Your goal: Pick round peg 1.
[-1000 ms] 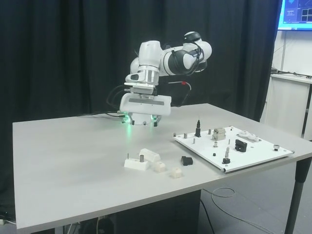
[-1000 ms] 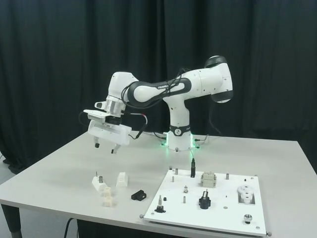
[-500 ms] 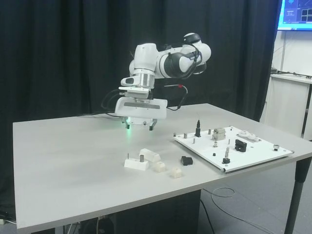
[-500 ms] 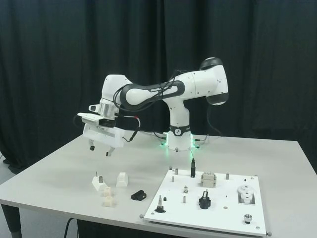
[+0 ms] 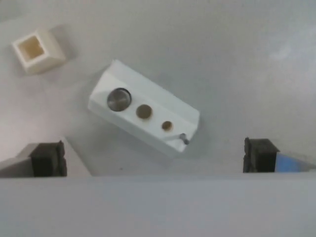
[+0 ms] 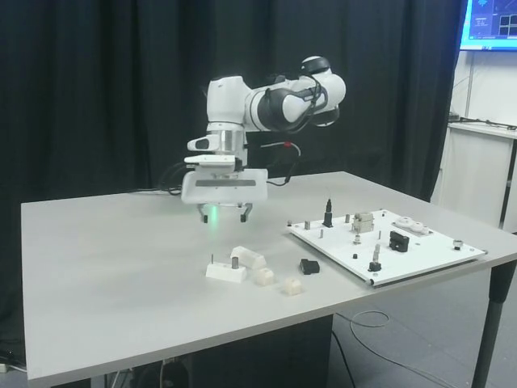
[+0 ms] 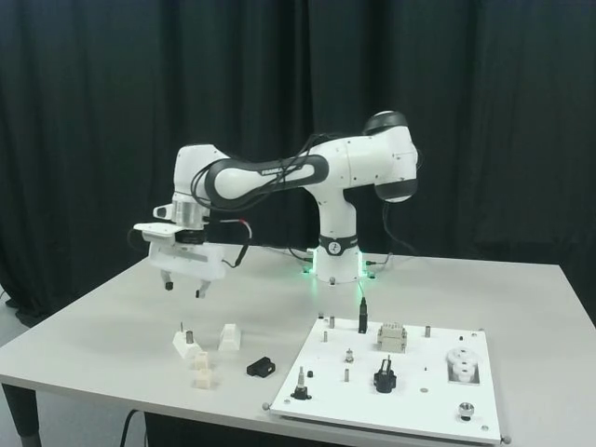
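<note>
A white holder block (image 5: 144, 114) lies on the grey table, with a grey round peg (image 5: 119, 99) standing in its largest hole. Beside the peg are two smaller empty holes, and a thin pin (image 5: 183, 139) stands at the far end. In the room views the block (image 6: 226, 272) (image 7: 186, 345) shows the peg (image 6: 233, 262) (image 7: 188, 335) upright. My gripper (image 5: 153, 157) (image 6: 224, 216) (image 7: 183, 289) hangs well above the block, open, with nothing between its black fingertips (image 5: 48, 159).
A small cube with a square hole (image 5: 38, 50) lies near the block. A white wedge piece (image 6: 249, 258), two small cubes (image 6: 264, 276) and a black part (image 6: 309, 266) lie close by. A white board (image 6: 388, 250) (image 7: 400, 391) carries several small fittings.
The arm has swung the gripper leftward in both room views and a little lower, so that it now hangs over the holder block. The objects on the table have not moved.
</note>
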